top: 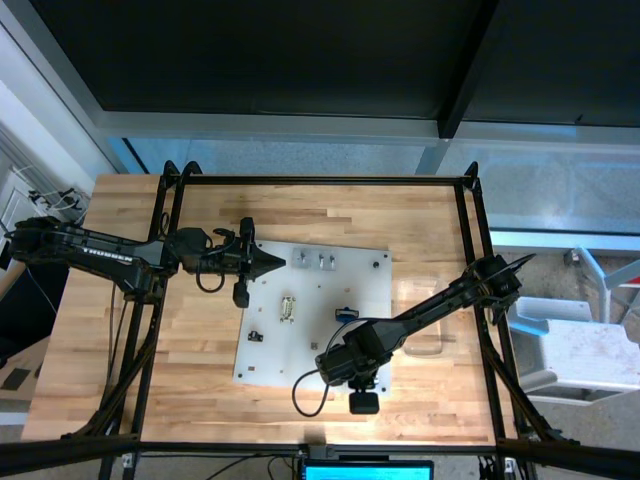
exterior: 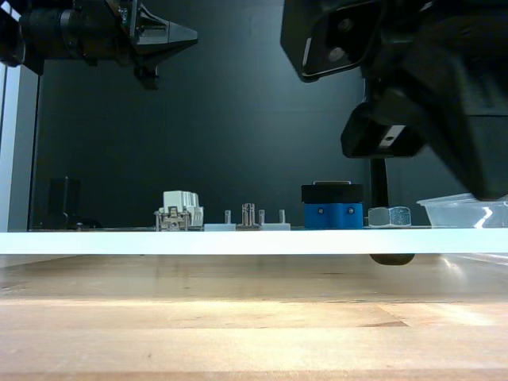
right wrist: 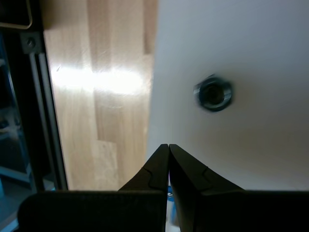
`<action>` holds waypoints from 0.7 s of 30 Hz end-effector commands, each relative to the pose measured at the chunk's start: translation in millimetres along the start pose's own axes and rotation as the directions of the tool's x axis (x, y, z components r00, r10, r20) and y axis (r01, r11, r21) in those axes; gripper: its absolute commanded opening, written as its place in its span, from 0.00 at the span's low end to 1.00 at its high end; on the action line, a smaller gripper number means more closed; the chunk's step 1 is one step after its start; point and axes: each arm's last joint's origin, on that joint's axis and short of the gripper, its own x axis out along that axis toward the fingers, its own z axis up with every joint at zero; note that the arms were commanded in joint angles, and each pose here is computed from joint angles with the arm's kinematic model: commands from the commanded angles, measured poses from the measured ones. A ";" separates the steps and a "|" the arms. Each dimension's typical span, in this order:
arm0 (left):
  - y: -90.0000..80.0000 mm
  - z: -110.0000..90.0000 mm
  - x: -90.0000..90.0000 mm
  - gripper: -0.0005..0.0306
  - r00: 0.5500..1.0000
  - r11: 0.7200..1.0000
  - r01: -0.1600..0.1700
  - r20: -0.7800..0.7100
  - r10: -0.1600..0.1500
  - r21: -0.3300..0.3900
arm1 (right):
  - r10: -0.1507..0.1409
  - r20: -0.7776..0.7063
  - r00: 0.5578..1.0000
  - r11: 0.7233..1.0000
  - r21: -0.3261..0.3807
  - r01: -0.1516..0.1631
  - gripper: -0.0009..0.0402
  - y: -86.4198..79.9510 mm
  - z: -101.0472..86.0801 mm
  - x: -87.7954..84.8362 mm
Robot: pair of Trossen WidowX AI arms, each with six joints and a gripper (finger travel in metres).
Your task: Pick the M12 fastener and fasten on the M12 threads
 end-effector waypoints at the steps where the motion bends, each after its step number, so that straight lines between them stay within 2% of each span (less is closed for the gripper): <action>1: 0.1 0.1 0.0 0.02 1.000 1.000 0.000 0.001 0.000 0.000 | -0.035 0.024 0.999 0.999 0.020 0.035 0.02 0.6 -0.3 -2.4; 9: 0.1 -0.1 0.1 0.02 1.000 1.000 0.000 -0.001 0.000 0.000 | -0.200 0.122 0.972 0.978 0.092 0.190 0.02 -3.4 1.7 -8.5; 14: 0.1 -0.1 0.1 0.02 1.000 1.000 0.000 -0.001 0.000 0.000 | -0.250 0.146 0.957 0.966 0.109 0.235 0.02 -5.0 2.8 -7.7; 21: 0.1 -0.1 0.1 0.02 1.000 1.000 0.000 0.000 0.000 0.000 | -0.245 0.141 0.959 0.966 0.122 0.229 0.02 -6.3 5.9 1.9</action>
